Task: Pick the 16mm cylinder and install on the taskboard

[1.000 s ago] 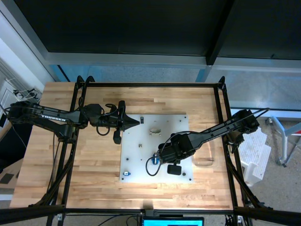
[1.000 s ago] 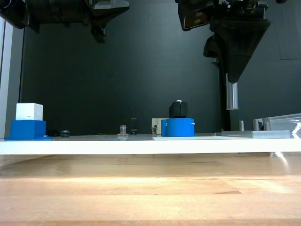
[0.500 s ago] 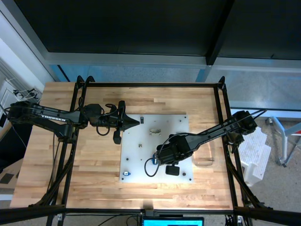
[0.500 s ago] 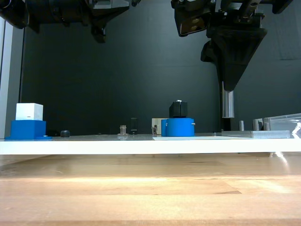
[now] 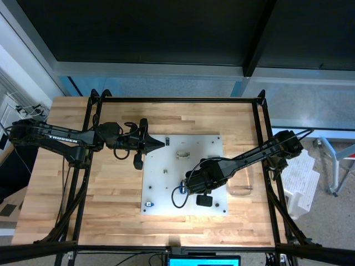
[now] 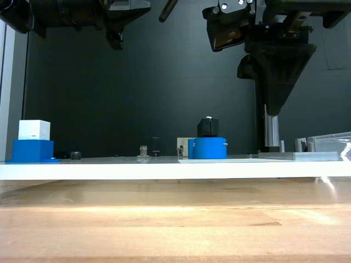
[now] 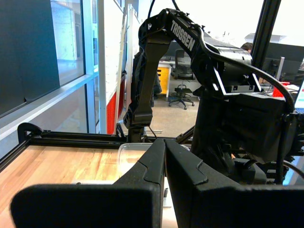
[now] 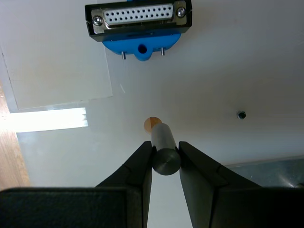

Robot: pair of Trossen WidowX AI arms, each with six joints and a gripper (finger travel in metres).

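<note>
Right gripper (image 8: pixel 165 151) clamped on the upright 16mm cylinder (image 8: pixel 163 142), low over a small hole (image 8: pixel 149 124) near the middle of the taskboard (image 8: pixel 213 71), left gripper (image 7: pixel 165 142) pressed closed above the board's far left edge

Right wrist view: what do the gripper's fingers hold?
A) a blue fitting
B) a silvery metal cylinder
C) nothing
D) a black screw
B: the right gripper, low over the taskboard, is shut on the 16mm cylinder, whose far end sits by a round hole. The left gripper hangs shut, high by the taskboard's far-left corner.
</note>
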